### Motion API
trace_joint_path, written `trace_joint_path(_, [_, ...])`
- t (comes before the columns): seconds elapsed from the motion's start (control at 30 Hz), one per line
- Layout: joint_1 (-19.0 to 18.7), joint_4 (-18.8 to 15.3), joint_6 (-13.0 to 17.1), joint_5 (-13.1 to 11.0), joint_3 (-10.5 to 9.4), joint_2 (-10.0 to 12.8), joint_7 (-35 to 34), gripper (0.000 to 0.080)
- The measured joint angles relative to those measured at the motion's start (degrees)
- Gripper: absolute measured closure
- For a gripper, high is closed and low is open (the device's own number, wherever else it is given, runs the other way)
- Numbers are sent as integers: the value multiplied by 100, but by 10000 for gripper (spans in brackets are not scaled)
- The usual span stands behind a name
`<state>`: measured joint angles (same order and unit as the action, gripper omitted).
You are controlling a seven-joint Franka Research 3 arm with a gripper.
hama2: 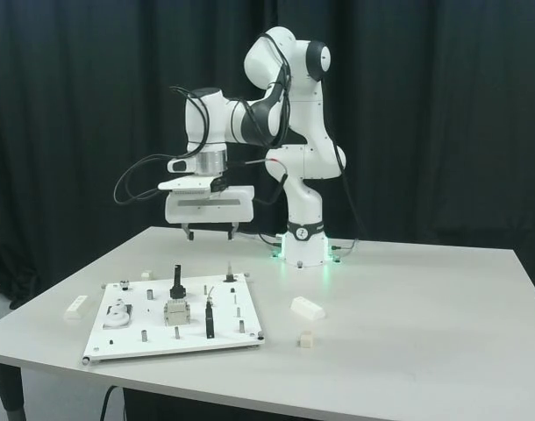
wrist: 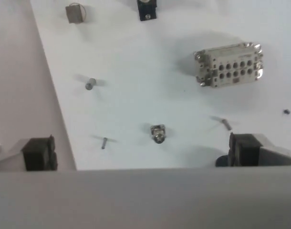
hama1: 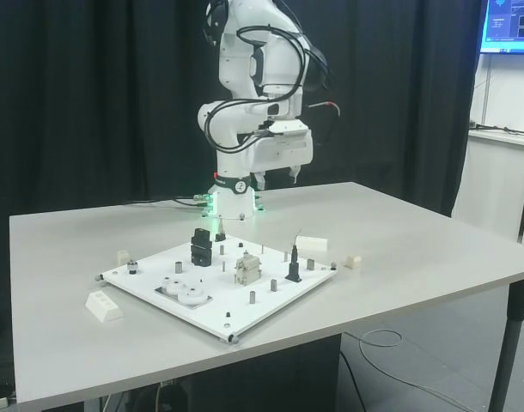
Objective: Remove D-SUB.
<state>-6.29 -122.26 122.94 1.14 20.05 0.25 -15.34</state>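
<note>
Your gripper [hama2: 209, 234] hangs high over the white board's [hama2: 118, 342] far edge, fingers [wrist: 39, 153] spread wide, holding nothing. I honestly can't pick out the D-SUB; a grey multi-pin connector [wrist: 228, 64] sits mid-board.

From my remote station I saw the white arm [hama1: 253, 77] folded above the grey table [hama1: 417, 232], its gripper [hama1: 279, 176] hanging well above the white board [hama1: 271, 300] of small parts.
</note>
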Motion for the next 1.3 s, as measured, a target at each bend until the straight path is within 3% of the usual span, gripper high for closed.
trace_joint_path(0.6, [87, 90, 36, 17, 328, 2, 1031, 3])
trace_joint_path(1.3, [228, -133, 34, 389, 891, 135, 2011, 3])
